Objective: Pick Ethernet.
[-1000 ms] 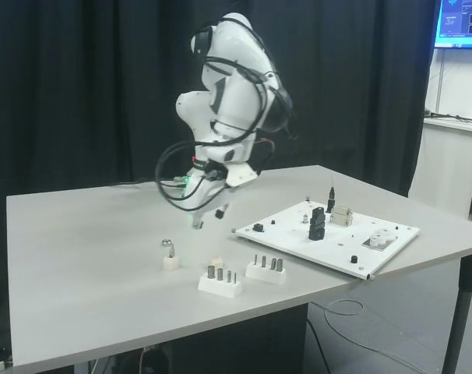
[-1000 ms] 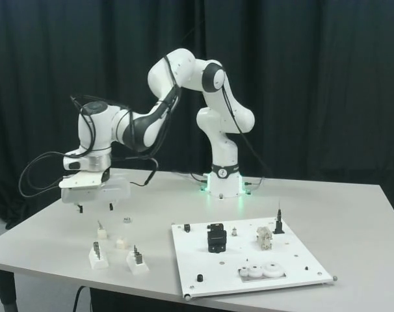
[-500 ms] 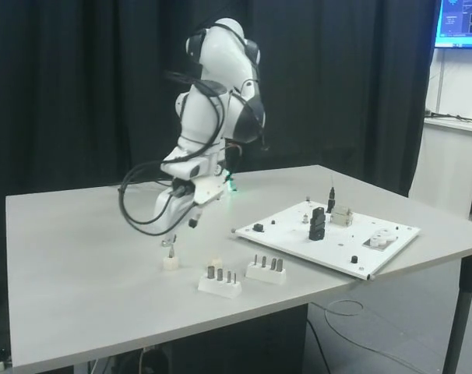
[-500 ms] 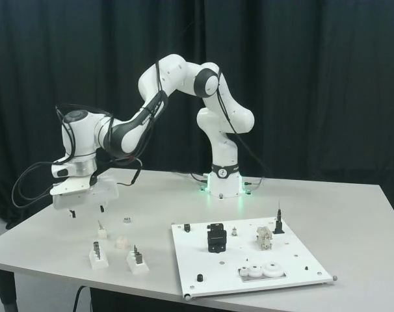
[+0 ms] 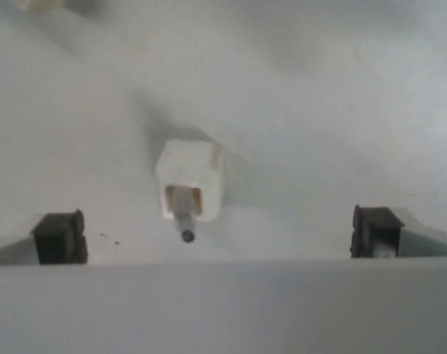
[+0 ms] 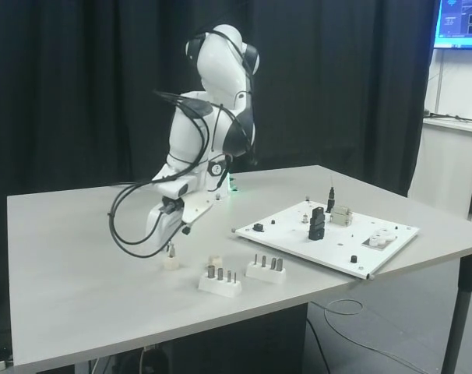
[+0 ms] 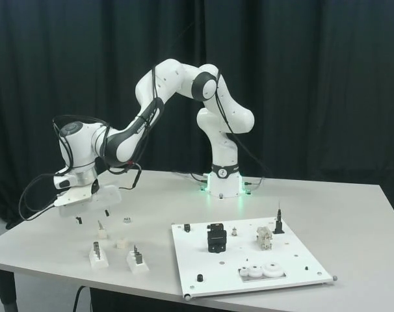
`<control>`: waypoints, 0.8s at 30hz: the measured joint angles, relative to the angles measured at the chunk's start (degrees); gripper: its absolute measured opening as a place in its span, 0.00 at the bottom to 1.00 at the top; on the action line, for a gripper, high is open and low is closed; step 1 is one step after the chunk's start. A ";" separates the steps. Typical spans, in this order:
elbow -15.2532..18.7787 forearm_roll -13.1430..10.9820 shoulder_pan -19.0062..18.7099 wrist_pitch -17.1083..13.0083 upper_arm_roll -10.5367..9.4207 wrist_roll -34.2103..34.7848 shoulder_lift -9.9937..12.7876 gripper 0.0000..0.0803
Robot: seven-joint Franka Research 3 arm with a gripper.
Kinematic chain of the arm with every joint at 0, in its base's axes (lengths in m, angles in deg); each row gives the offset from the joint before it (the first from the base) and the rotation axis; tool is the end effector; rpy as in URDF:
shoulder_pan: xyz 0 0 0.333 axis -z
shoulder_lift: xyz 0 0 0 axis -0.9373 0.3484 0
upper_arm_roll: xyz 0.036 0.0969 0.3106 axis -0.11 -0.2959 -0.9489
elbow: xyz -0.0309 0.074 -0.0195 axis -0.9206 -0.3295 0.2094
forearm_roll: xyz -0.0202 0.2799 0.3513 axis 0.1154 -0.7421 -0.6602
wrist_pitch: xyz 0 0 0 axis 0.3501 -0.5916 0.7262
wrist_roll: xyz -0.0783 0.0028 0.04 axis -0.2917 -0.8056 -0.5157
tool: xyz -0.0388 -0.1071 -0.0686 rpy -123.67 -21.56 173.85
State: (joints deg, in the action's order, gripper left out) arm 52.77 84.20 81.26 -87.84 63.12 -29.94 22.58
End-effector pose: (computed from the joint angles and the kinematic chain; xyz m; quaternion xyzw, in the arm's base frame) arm 0.6366 -0.3713 0.2019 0.9880 -0.0742 -0.1309 0.0339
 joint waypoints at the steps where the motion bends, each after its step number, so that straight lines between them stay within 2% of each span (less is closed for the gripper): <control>1: 0.34 0.00 0.00 0.00 0.02 -0.01 0.00 1.00; 13: 4.18 -0.06 -0.05 -0.34 0.41 -0.38 0.00 1.00; 24: 7.19 -0.44 -0.17 -5.09 0.62 -0.85 -0.11 1.00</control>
State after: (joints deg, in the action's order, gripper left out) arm 59.97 83.76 81.09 -92.93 63.74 -30.79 22.47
